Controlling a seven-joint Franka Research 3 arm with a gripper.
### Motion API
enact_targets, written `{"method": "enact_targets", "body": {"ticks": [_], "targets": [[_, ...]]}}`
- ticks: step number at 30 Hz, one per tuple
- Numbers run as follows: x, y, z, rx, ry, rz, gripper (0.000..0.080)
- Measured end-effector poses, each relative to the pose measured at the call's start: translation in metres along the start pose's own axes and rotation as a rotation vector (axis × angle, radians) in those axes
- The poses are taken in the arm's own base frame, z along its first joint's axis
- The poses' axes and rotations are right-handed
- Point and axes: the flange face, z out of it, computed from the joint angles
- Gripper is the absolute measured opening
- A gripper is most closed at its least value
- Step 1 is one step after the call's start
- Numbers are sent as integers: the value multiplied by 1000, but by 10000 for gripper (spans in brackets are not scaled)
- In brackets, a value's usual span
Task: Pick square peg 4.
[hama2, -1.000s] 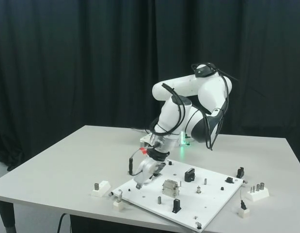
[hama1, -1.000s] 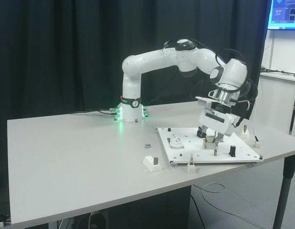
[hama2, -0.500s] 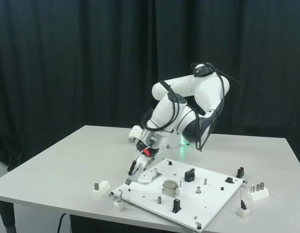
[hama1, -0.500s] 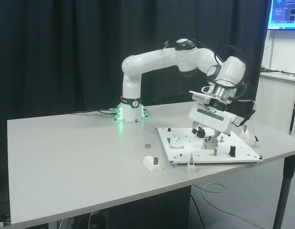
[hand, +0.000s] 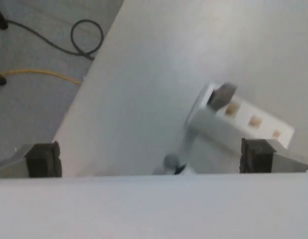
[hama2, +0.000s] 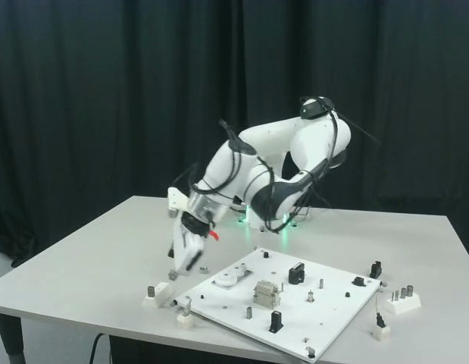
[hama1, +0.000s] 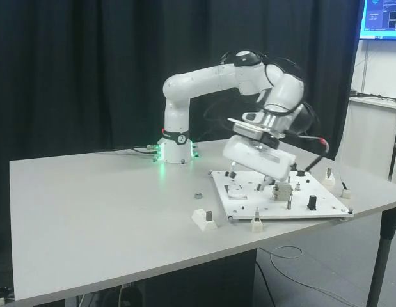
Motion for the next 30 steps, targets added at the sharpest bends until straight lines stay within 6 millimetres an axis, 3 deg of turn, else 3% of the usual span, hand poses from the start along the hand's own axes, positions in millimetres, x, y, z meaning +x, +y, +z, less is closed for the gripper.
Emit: {"method": "enact_targets", "body": {"ticks": [13,22,30], "targets": [[60,11,22,-4,-30,271,800],[88,18,39,-9,-62,406,800],[100,25,56,-35,-82,422,800]]}}
